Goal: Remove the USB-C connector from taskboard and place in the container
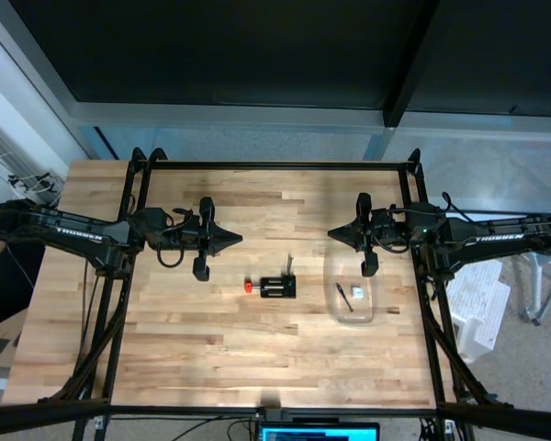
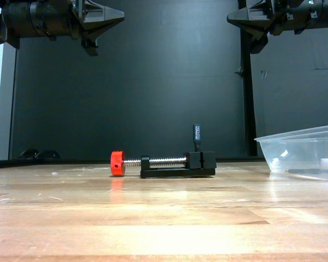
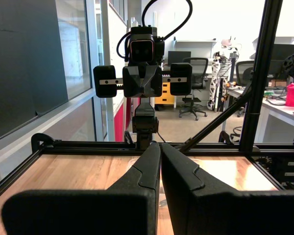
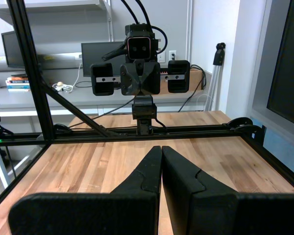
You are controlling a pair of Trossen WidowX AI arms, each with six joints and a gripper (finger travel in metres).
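USB-C connector (image 1: pixel 343 297) isn't in anyone's fingers right now. Both wrist views show each pair pressed together with no gap and nothing between them. The left gripper (image 1: pixel 238 239) hangs high over the left half of the table (image 1: pixel 211 358) with its tip pointing inward. The right gripper (image 1: pixel 331 234) mirrors it from the other side, sitting above the far edge of the tray (image 1: pixel 375 310). From table height both are way up off the wood, nowhere near anything.

As for the connector itself, the little dark stick lying flat inside the clear tray looks like it to me, just beside a small white cube (image 1: pixel 356 293). The black vise block (image 1: pixel 277 287) with its red knob (image 1: pixel 249 286) sits near the middle of the table, close to the tray but not touching it. A thin upright pin (image 2: pixel 197 136) pokes up from the end of the block away from the knob. I'd say the job reads as done, with both arms pulled back.

If it ever needs regrabbing, my guess is it weighs next to nothing. It's probably stiff and smooth too, so it could easily skate or flick out of a pinch. Lying flat on slick plastic makes that worse. I'd come straight down and pinch across the narrow sides around mid-length, with a light squeeze and the tips low enough to get under its edges. The tray wall and the cube nearby don't leave loads of room for the fingers either.
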